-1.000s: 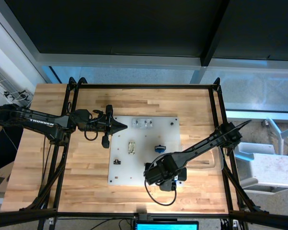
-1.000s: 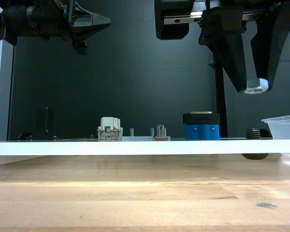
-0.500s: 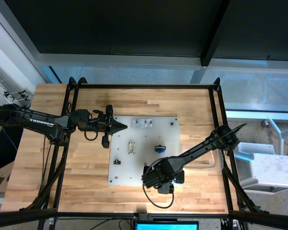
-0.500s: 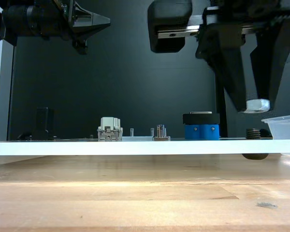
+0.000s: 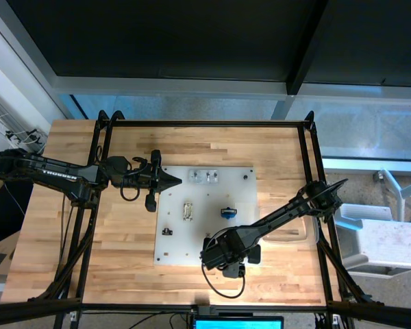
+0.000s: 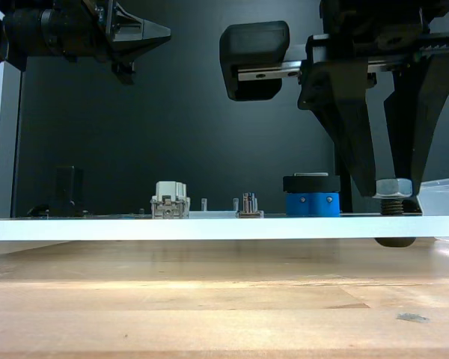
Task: Pick the M12 fastener and fasten on the M12 threads
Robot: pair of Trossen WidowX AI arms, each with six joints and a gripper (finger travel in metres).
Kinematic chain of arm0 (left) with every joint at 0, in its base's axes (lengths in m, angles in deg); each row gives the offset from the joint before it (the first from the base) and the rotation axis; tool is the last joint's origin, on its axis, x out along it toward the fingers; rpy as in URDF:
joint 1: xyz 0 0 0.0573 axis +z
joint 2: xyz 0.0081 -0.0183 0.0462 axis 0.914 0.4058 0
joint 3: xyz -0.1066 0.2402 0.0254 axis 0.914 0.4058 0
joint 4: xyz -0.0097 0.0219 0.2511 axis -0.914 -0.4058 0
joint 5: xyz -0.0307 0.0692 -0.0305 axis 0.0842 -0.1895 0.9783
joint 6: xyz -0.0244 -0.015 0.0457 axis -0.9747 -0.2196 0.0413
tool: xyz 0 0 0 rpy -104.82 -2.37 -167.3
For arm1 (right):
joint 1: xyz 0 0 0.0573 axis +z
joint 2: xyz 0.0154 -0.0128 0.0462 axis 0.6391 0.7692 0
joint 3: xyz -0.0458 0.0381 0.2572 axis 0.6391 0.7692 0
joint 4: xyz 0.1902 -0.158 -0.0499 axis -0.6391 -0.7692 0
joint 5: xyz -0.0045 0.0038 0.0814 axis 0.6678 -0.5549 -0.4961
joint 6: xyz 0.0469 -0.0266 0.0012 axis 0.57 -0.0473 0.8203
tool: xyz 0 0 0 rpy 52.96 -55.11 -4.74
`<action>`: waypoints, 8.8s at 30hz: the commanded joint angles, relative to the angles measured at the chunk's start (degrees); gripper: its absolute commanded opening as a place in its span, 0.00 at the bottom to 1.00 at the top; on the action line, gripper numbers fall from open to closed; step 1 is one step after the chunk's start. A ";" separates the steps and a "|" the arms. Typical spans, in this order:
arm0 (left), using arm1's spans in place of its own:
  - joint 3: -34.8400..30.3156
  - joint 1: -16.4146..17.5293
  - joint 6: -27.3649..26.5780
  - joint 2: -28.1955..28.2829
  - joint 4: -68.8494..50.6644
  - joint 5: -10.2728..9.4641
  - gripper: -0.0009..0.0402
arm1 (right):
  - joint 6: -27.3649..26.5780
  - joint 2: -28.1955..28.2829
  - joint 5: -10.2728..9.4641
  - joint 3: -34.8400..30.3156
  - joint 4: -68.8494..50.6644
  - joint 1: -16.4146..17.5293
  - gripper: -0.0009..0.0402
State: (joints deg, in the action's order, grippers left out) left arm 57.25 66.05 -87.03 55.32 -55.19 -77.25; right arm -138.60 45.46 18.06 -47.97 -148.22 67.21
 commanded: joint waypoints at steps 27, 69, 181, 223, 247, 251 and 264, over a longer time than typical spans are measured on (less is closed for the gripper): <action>0.00 0.00 0.02 0.02 0.02 0.00 0.02 | 13.42 1.09 -0.02 0.63 0.15 -0.11 0.12; 0.00 0.00 0.02 0.02 0.02 0.00 0.02 | 117.28 1.01 -0.04 0.63 -0.79 -0.24 0.12; 0.00 0.00 0.02 0.02 0.02 0.00 0.02 | 221.02 -7.39 -1.03 0.31 -2.36 0.26 0.46; 0.00 0.00 0.02 0.02 0.02 0.00 0.02 | 90.60 -9.11 4.37 2.43 -1.25 0.07 0.44; 0.00 0.00 0.02 0.02 0.02 0.00 0.02 | 85.22 -9.11 4.04 8.22 3.32 0.50 0.02; 0.00 0.02 0.02 0.02 0.02 0.00 0.02 | 83.73 -9.11 4.07 10.78 5.05 0.68 0.02; 0.00 0.00 0.02 0.02 0.02 0.00 0.02 | 82.60 -7.87 3.89 13.35 9.92 1.07 0.02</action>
State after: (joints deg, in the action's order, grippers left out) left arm 57.25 66.05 -87.03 55.34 -55.17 -77.28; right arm -56.16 37.43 21.93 -34.44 -138.41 68.28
